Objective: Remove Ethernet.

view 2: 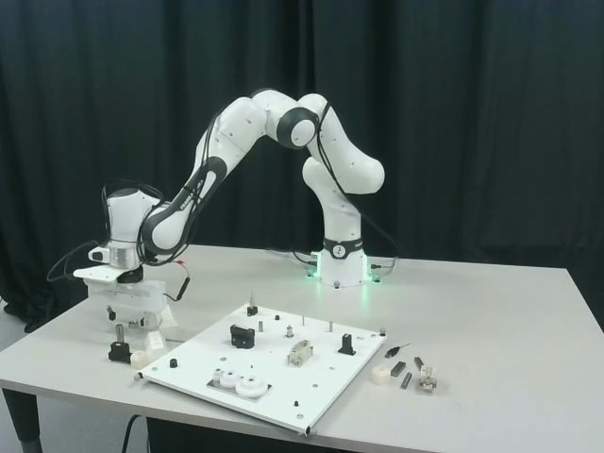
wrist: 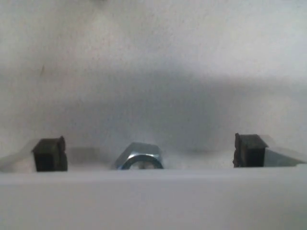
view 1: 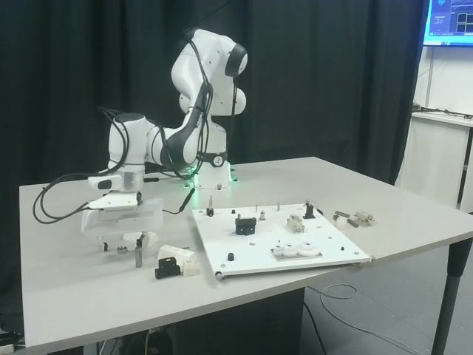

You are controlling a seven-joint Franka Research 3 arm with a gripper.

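Grey table (view 1: 66, 296) lies under the gripper (wrist: 148, 153), and its two black fingers (wrist: 49, 154) stand wide apart and hold nothing. In the wrist view we see a metal nut (wrist: 139, 157) on the table between them, touching neither finger. Just beside the gripper, on the side toward the board, a small upright peg (view 1: 137, 255) stands, and a little further on that side lies a black and white part (view 1: 175, 262). Nothing stands between the fingers and the nut. The white board (view 1: 325, 255) is further away on the same side. It carries a black block (view 1: 244, 224), white gears (view 1: 299, 250) and several small pins. Beyond its far edge, well apart from the gripper, some loose small parts (view 1: 355, 217) lie on the table. Behind the table hangs a black curtain (view 1: 332, 74), a screen (view 1: 449, 22) shows in one corner of the room, and a green light (view 2: 316, 274) glows at the base of the arm. We cannot tell which piece is the Ethernet connector, so we cannot give its place, its direction or its long axis.
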